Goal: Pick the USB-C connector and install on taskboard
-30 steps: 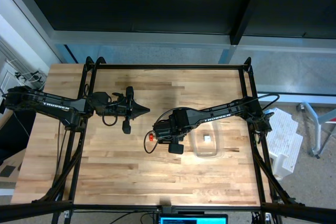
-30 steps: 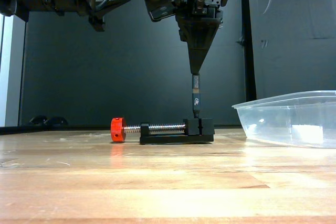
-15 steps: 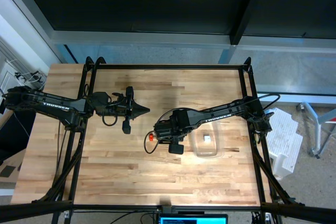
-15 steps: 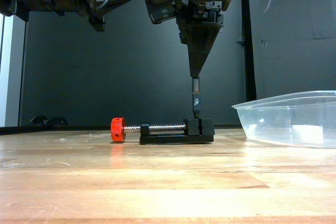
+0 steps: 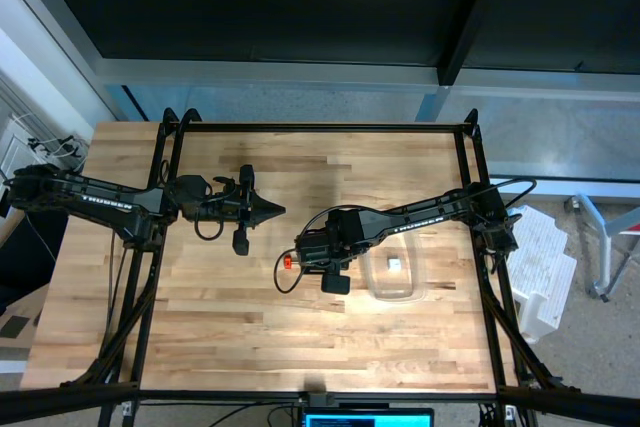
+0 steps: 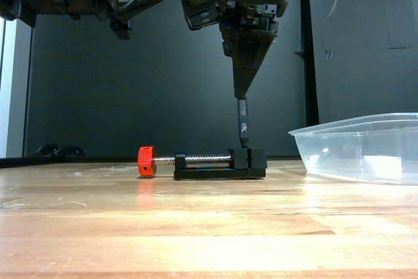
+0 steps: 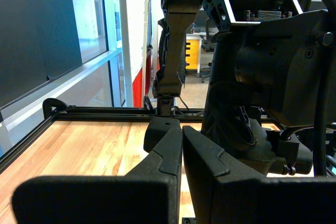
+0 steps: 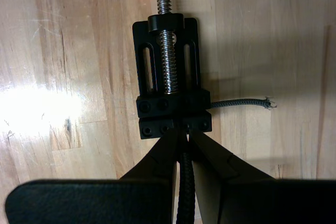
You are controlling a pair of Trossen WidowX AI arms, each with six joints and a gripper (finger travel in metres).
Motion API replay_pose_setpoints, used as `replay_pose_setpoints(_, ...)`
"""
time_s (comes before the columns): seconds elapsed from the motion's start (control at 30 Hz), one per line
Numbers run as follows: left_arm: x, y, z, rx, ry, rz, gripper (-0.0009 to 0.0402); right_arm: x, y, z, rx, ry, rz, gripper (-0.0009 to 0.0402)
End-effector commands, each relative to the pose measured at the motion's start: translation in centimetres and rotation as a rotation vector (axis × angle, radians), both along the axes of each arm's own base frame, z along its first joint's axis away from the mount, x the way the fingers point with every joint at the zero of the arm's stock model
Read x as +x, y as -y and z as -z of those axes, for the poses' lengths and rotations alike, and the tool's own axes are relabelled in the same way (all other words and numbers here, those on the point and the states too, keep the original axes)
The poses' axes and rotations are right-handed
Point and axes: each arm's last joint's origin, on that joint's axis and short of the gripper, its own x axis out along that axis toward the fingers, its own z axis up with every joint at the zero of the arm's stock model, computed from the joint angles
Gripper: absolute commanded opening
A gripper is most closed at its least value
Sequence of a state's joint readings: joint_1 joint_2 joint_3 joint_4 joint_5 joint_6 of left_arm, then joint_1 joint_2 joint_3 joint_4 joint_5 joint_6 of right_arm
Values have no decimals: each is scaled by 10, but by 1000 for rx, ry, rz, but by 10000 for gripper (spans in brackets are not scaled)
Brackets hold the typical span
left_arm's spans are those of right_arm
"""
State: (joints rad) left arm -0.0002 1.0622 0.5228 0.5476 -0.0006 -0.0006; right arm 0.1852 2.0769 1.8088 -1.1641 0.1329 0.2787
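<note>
Black plug over black block: our right jaws pinch the USB-C connector (image 6: 243,121) upright, tip at the taskboard (image 6: 220,162) socket. We should go down plumb, gently. Left jaws, pressed together, hover well apart over the bench (image 5: 230,327).

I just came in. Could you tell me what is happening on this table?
The right end effector hangs straight down over the taskboard, shut on the USB-C connector, which it holds upright. The connector's lower tip is at the top of the board's black block end, opposite the red knob; whether it is seated cannot be told. The left end effector is parked in the air over the table's left part, shut and holding nothing.
</note>
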Motion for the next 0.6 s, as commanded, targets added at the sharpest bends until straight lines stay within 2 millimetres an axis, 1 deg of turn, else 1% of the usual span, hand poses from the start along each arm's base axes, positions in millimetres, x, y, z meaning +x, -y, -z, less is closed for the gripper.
replay_pose_setpoints(0.03,0,0,0,0,0,0,0,0,0,2,2,-9,1,6)
replay_pose_setpoints(0.17,0,0,0,0,0,0,0,0,0,-1,2,1,2,31)
replay_pose_setpoints(0.37,0,0,0,0,0,0,0,0,0,-7,5,14,1,93)
replay_pose_setpoints(0.6,0,0,0,0,0,0,0,-4,1,-27,7,24,0,157)
